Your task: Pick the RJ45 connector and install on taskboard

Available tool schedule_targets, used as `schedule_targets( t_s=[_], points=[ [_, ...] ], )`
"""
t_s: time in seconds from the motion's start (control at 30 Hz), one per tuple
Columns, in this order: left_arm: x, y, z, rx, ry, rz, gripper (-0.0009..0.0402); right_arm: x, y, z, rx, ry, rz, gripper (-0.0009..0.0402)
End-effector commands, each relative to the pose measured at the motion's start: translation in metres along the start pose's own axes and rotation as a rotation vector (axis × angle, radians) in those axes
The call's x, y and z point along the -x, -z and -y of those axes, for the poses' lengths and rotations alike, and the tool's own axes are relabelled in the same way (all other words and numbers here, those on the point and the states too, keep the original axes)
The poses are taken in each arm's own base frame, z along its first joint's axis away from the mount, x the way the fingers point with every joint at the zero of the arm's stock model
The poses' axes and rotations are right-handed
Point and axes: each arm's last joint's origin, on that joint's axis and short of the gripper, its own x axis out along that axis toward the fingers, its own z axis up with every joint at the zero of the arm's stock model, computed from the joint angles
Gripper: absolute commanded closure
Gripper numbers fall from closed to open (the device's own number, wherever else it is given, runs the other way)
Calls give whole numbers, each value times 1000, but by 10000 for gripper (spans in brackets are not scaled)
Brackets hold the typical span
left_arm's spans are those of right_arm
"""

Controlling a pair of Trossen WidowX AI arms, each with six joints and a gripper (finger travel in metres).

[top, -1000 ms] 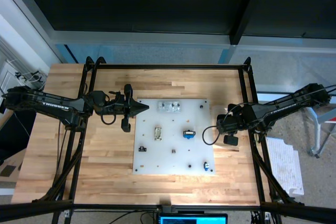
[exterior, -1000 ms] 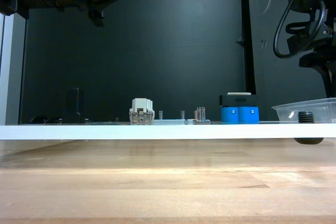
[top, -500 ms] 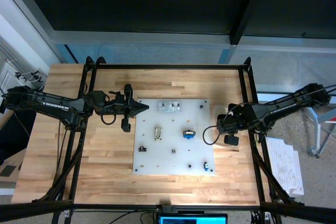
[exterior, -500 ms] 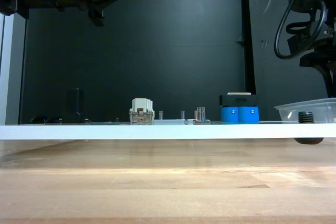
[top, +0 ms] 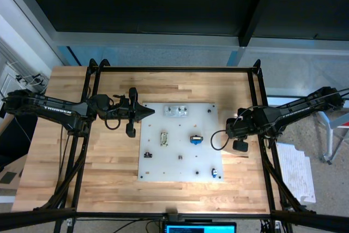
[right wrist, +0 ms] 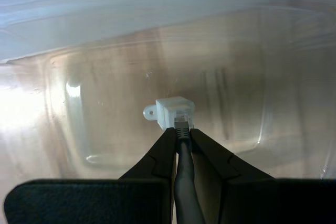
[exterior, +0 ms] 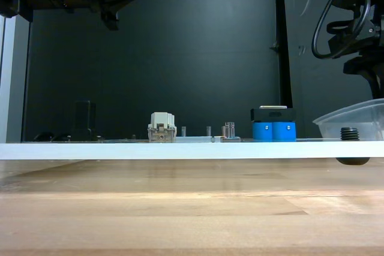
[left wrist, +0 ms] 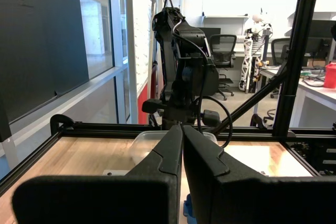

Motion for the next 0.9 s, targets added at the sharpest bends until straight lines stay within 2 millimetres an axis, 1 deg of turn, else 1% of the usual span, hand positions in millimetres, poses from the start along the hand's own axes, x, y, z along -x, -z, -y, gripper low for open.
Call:
schedule_targets(
  t_s=[0.03, 0.27, 0.47, 0.77, 0.9],
  points=[
    [0, 0, 0, 0, 0, 0, 393, 0, 1, 0, -1, -10, -11, 393],
    [0, 0, 0, 0, 0, 0, 393, 0, 0, 1, 12, -10, -9, 393],
    [0, 0, 0, 0, 0, 0, 393, -1, -3, 9, -12, -3, -12, 393],
    [0, 0, 0, 0, 0, 0, 393, 4, -2, 17, -13, -81, -3, 393],
    [0, 0, 0, 0, 0, 0, 393, 5, -2, 21, -29, -70, 7, 393]
  ],
)
